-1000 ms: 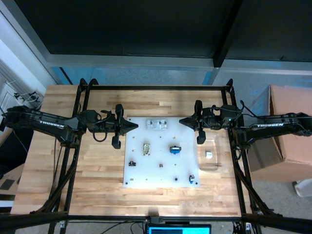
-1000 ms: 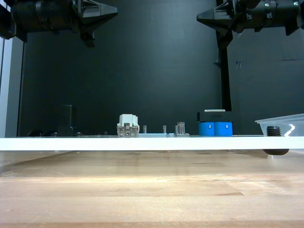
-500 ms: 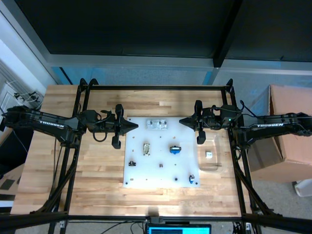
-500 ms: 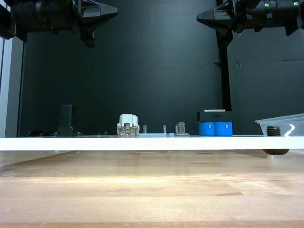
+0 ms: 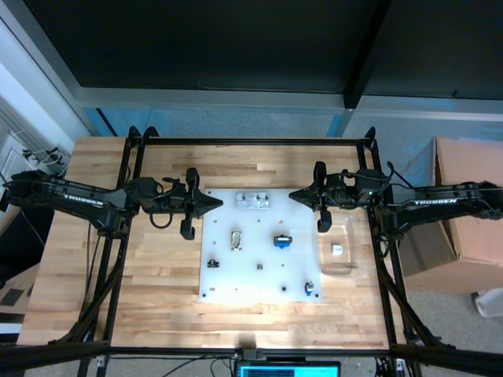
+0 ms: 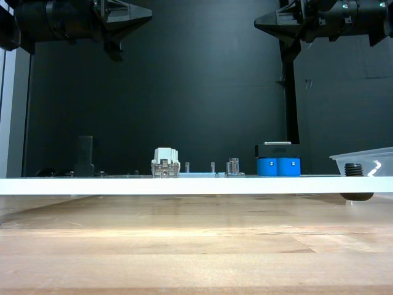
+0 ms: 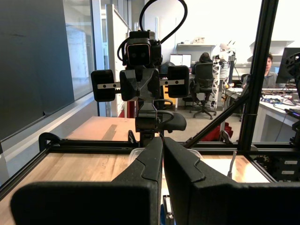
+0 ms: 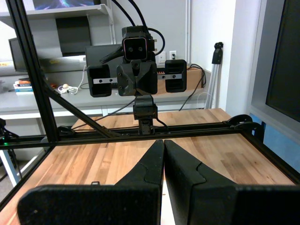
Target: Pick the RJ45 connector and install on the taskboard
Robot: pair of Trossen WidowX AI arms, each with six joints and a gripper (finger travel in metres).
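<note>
Right gripper: closed on nothing, fingers pressed flat together; parked high over the far right corner of the white board, well apart from every part on it.
Left gripper: also closed and bare, fingers meeting along a hairline seam; parked high over the far left corner, mirroring its partner.
RJ45 connector: seen from above as a grey piece covering the blue jack at the board's near right corner; held by neither arm, judged seated.
Clear tray: just right of the board, holding only the white block, with nothing darker on top.
Likely reason for the pose: pulled up and back to keep clear of the plugged part; fits an install at or near its end.
Hard to make out: depth of seating and cable route, both too small from above.
Low view: no help, jack not separable from the blue housings.
Wrist views: aimed level across the table, jack not visible.
</note>
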